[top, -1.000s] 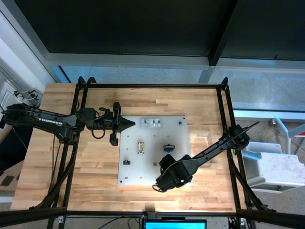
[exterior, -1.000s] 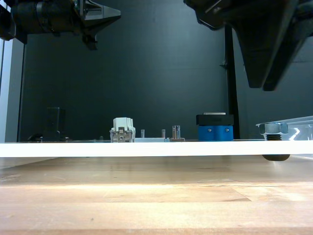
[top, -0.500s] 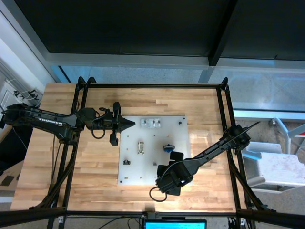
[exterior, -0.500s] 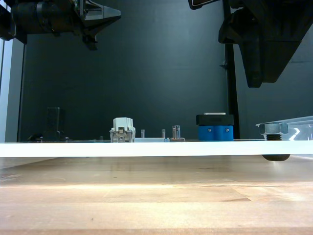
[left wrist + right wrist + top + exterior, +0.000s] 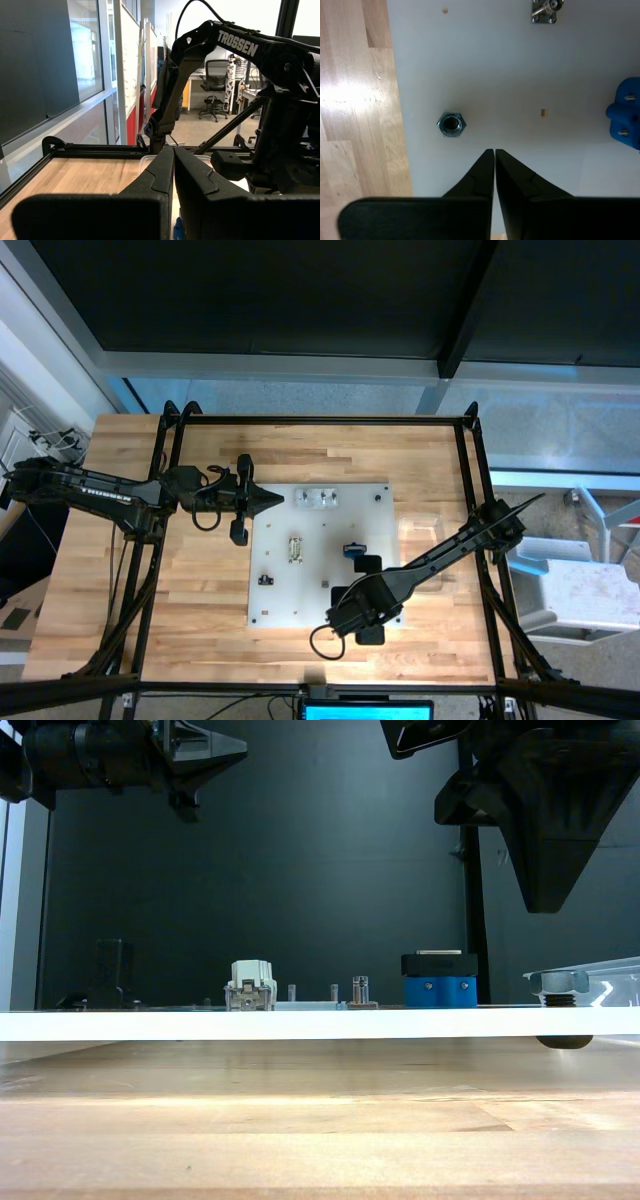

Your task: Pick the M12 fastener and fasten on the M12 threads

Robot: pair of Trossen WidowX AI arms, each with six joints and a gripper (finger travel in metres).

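Nearest to us, by the white board's (image 5: 530, 75) near right edge, the M12 nut (image 5: 451, 124) is sitting on its stud (image 5: 560, 1001). The low view is showing black ribs bare beneath the silver hex, so we are judging it only part-way down the threads. The clear tray (image 5: 605, 970) is merely standing behind it there.

The right gripper (image 5: 494, 151) is hanging over this spot and pointing straight down, jaws clenched on nothing. Its wrist view is placing the nut to one side of the closed tips, toward the bare wood of the table (image 5: 355, 100), apart from them and well below. The stud's axis is running vertical, parallel to the fingers. We are therefore judging that the coming move is turning on this sideways offset: the jaws are needing to release, centre over the hex, then descend to straddle its flats. In the high view the arm itself is hiding nut and stud.

Nothing is standing between tips and nut. The blue block (image 5: 626, 116) and a small silver flanged fitting (image 5: 544, 11) are lying farther in on the board, well apart. Mid-board, the low view is showing a silver post (image 5: 360, 990) and a grey-white connector (image 5: 250, 988).

Farthest off, the left gripper (image 5: 278, 500) is hovering high over the board's far left corner, jaws pressed together and empty. The right arm is plainly the nearer one.
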